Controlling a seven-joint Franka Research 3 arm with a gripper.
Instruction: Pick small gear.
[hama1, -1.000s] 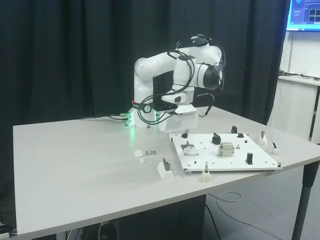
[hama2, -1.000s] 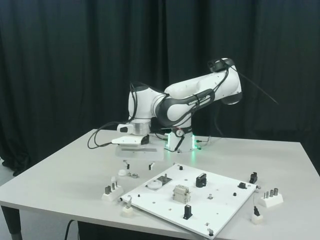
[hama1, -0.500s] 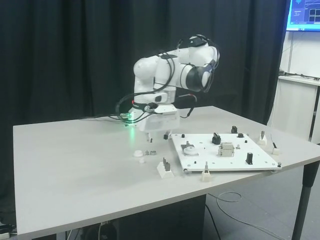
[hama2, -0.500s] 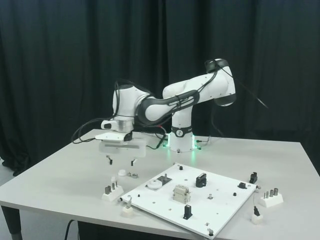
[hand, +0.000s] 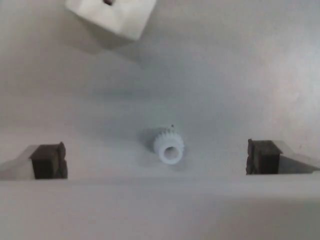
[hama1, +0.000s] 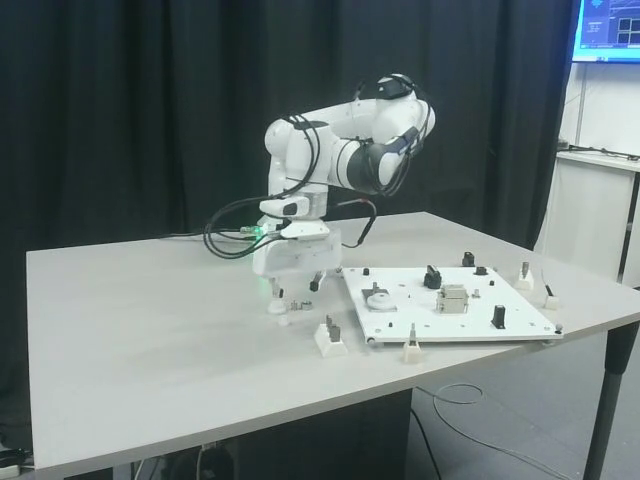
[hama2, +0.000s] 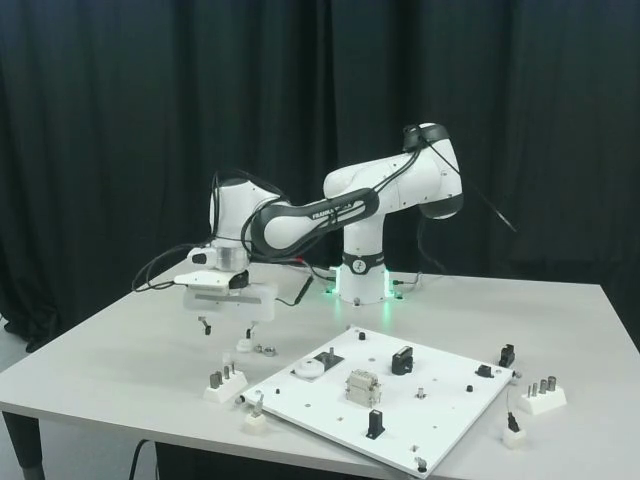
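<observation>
Approach looks done, grasp not yet — gripper (hand: 155, 160) is spread wide and holds nothing, hanging above the table (hama1: 140, 320) with the small gear (hand: 168, 145) lying on its side on the bare table surface roughly midway between the two fingertips (hand: 48, 161), slightly nearer one side. Left to do, as I judge it: descend, close on the gear, lift. Left to right in the second room view: gripper (hama2: 228, 326) over the gear's spot, a white pin holder block (hama2: 224, 385) just in front of it, a small metal part (hama2: 266, 350) beside the gear, then the white assembly board (hama2: 440, 420) with its fixtures, and another pin block (hama2: 541, 395) far right. The gear itself is probably the white blob under the gripper there, hard to be sure. The holder block (hand: 111, 15) is near but apart from the gear; nothing lies between the fingers except the gear.
</observation>
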